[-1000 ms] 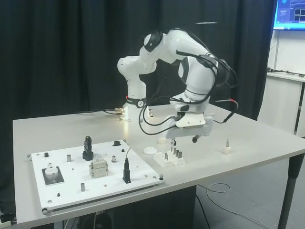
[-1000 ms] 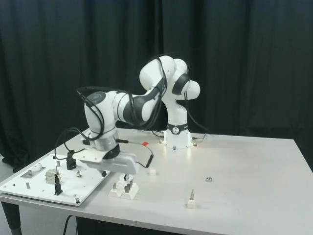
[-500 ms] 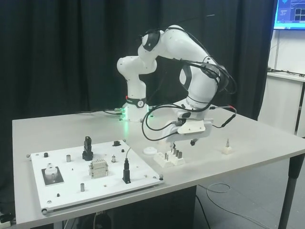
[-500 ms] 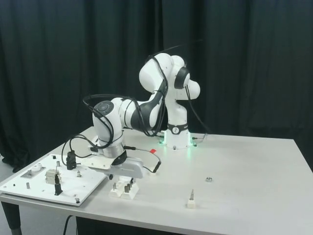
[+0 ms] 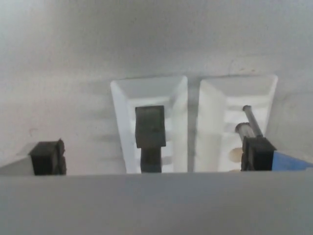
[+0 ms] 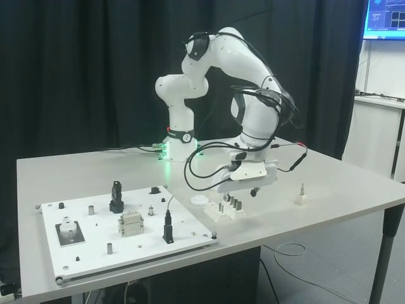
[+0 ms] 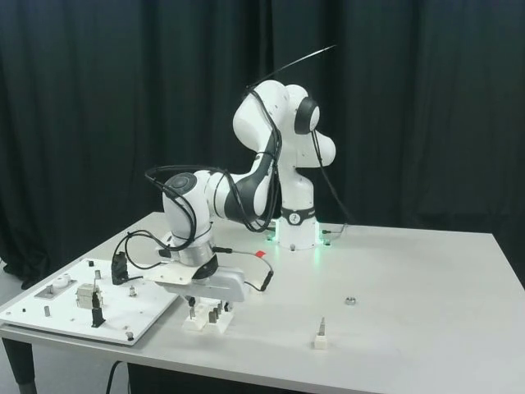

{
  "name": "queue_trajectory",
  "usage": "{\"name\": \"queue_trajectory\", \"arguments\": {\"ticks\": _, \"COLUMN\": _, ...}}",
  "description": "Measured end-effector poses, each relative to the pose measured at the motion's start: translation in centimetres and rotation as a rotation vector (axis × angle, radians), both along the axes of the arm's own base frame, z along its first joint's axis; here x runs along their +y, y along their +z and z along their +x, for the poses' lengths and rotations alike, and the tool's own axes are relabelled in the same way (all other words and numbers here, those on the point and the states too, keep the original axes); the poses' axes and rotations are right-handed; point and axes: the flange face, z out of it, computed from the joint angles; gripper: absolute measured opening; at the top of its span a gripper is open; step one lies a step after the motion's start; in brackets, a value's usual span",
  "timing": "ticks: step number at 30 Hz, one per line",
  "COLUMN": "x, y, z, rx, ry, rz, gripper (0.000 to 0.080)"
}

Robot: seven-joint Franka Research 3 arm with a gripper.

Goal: Pick square peg 3.

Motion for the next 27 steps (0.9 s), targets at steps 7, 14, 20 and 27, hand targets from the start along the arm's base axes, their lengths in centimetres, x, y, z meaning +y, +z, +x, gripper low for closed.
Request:
{"name": "queue_trajectory", "arguments": {"ticks": 7, "x": 0.9, "y": -0.6, "z": -1.4, "rx": -0.026, "ry": 0.005, "rz": 0.010, "gripper": 0.0800}}
{"name": "queue_trajectory", "arguments": {"ticks": 14, "x": 1.7, "y": -1.1, "z": -2.6, "rx": -0.064, "ry": 0.011, "rz": 0.009, "gripper": 0.0800}}
{"name": "queue_trajectory", "arguments": {"ticks": 20, "x": 2.2, "y": -1.7, "z": -3.5, "rx": -0.093, "ry": 0.015, "rz": 0.003, "gripper": 0.0800}}
{"name": "queue_trajectory", "arguments": {"ticks": 27, "x": 2.5, "y": -2.1, "z": -4.3, "rx": -0.117, "ry": 0.019, "rz": -0.004, "gripper": 0.0800}}
